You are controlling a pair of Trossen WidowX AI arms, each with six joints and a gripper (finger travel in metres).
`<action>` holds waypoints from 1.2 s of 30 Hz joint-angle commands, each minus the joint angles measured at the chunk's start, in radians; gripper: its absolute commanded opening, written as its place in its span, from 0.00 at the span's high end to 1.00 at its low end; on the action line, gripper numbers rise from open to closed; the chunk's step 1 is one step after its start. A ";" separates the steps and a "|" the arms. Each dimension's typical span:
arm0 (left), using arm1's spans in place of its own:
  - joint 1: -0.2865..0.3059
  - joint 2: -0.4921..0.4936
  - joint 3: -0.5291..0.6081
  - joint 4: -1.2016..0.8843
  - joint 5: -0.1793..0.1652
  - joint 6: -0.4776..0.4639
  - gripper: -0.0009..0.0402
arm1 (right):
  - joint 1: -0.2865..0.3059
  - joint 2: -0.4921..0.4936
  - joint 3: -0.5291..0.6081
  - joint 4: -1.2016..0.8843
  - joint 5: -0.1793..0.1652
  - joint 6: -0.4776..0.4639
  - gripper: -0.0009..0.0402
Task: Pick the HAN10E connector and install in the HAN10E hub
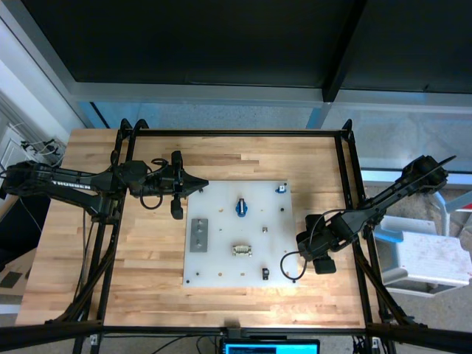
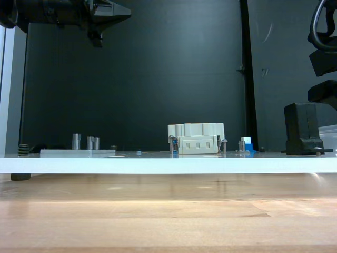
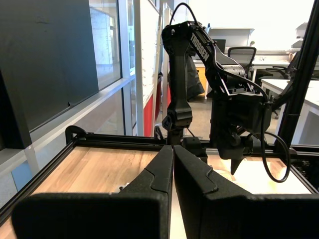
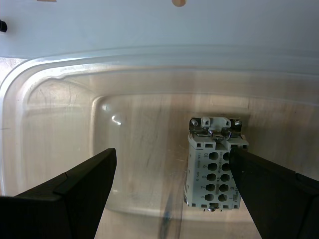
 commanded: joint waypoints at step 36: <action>0.000 0.000 0.000 0.000 0.000 0.000 0.98 | 0.010 0.003 -0.014 0.006 -0.008 0.024 0.20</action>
